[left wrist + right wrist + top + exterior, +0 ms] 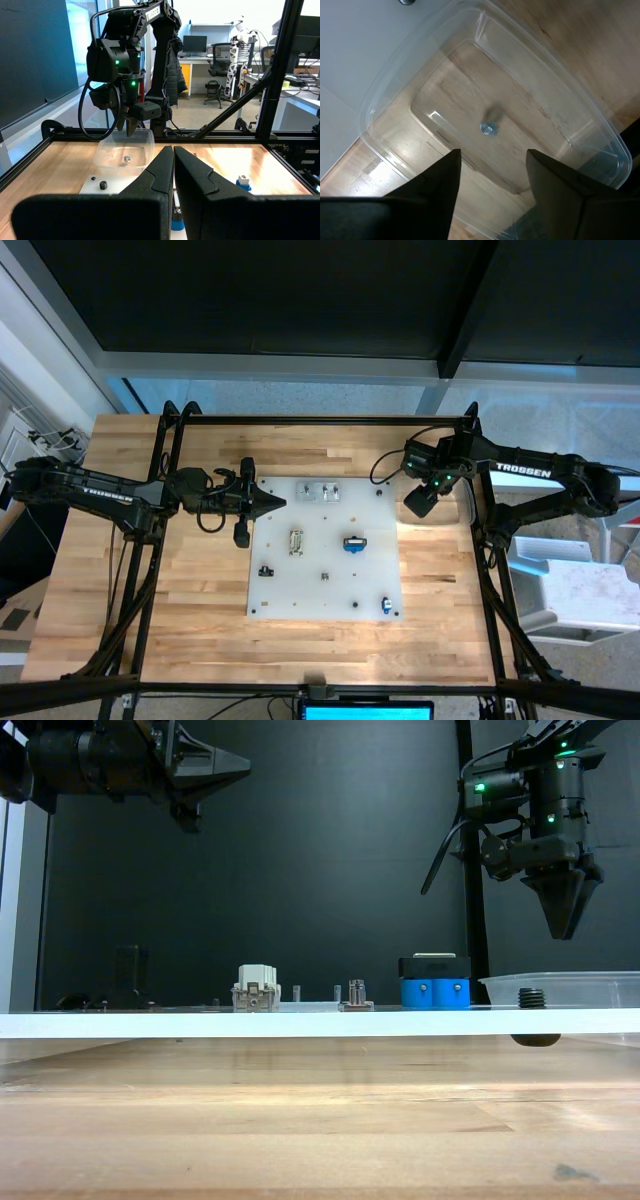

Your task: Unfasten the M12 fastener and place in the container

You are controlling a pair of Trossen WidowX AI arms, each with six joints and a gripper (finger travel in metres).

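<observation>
Across the table, counting two grippers. First, left gripper (275,503): fingers pressed together on nothing, raised with the left edge of the one white board (300,595) beneath it, well apart from the rest. Second, right gripper (492,152): fingers spread and holding nothing, hanging straight above the one clear container (395,85). Directly below those fingertips, on the container floor and touching neither finger, one M12 fastener (489,128), small and silver. In the low view, below the right gripper and slightly toward the left arm, one black ribbed stud (532,997), ribs bare. From the high view, container nearly lost against the wood and partly hidden under the right gripper; M12 fastener too small to pick out there.
</observation>
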